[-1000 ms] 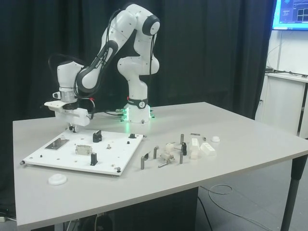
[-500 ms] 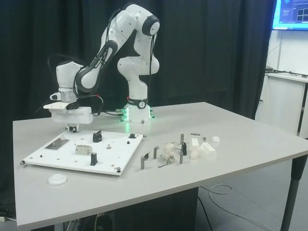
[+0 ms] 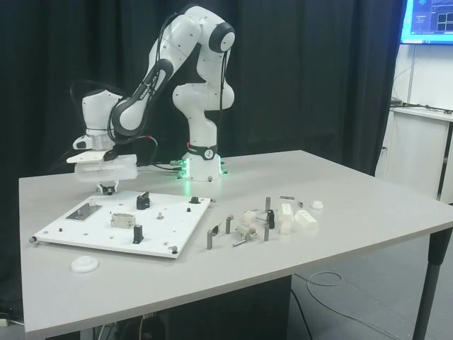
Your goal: Remove bolt 4.
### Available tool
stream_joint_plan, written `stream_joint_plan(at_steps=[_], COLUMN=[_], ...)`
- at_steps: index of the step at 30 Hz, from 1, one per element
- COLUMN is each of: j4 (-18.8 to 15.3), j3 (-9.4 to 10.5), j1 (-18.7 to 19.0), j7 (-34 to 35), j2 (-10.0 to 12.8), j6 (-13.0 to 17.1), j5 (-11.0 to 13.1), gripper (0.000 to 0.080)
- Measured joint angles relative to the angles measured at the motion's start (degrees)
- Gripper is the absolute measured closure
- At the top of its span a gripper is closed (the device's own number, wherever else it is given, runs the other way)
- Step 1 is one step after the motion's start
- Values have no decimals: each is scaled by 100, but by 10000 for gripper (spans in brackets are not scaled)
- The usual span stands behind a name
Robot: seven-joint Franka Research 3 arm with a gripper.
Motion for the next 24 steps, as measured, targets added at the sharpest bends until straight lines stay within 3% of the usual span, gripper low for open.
stream_joint_plan(at_steps=[18, 24], j4=[0, 0], j3=[-4, -26], j1=[43, 93], j7=[-1896, -2101], j2=[-85, -206], j6=[-6, 0], j5=[-11, -15], gripper=[574, 574])
